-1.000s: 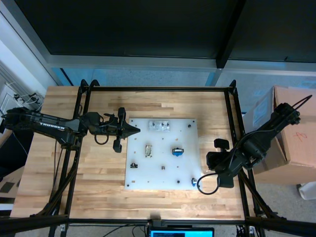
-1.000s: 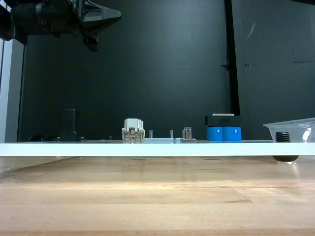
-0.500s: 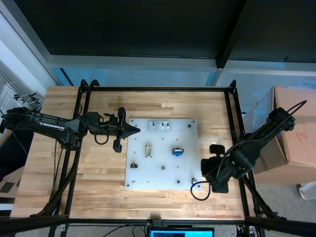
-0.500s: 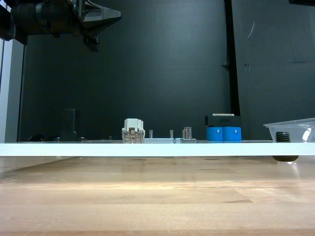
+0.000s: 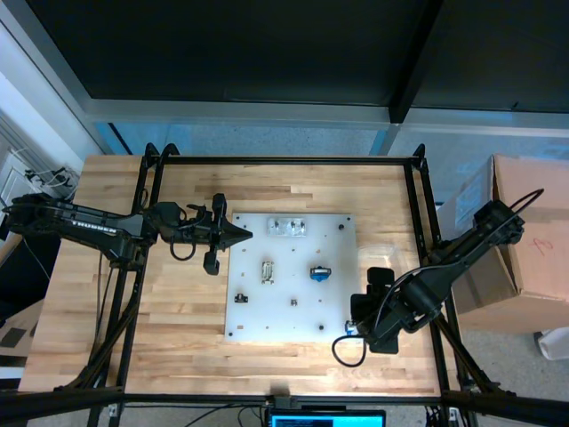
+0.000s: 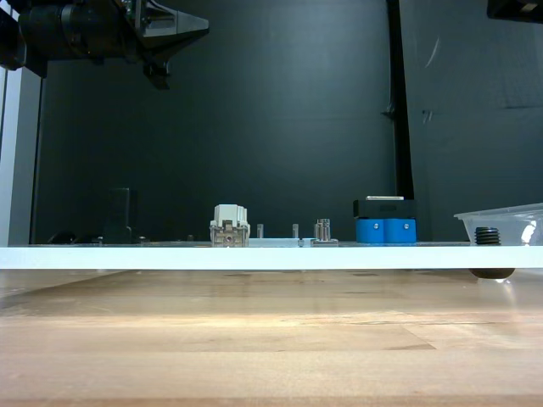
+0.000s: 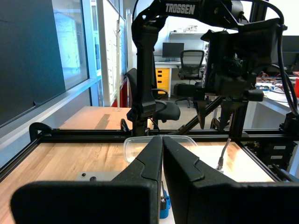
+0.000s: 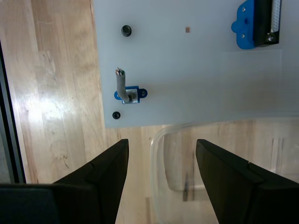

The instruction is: Remove the RJ45 connector from the taskboard and place in the container

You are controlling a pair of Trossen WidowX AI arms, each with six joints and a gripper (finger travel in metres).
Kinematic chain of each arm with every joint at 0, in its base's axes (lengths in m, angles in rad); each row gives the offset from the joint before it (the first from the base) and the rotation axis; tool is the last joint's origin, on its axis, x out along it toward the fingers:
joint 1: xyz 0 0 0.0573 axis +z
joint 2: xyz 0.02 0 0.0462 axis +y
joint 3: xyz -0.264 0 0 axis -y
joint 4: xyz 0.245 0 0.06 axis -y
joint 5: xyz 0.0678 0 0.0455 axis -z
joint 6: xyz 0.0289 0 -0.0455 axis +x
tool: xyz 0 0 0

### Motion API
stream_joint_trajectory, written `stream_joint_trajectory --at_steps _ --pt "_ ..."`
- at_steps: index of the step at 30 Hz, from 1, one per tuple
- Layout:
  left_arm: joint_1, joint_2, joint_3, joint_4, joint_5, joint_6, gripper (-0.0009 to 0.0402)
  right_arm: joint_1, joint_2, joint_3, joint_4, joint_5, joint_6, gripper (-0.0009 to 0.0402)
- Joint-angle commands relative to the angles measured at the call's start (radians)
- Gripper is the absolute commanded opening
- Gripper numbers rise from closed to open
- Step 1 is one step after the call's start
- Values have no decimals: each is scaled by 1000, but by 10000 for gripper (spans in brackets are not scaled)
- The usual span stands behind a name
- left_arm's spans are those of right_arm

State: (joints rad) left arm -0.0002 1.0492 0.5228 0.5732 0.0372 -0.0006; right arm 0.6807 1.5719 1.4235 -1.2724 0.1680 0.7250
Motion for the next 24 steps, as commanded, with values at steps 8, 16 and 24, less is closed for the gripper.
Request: stream_joint_trajectory --at_steps 8,16,24 --pt "0 0 0 0 0 0 0 -1 53 -2 39 0 0 205" --pt "0 0 0 0 0 0 0 -2 74 -2 51 7 0 204" --pt "0 0 0 0 0 0 0 -2 74 -23 77 8 1 204"
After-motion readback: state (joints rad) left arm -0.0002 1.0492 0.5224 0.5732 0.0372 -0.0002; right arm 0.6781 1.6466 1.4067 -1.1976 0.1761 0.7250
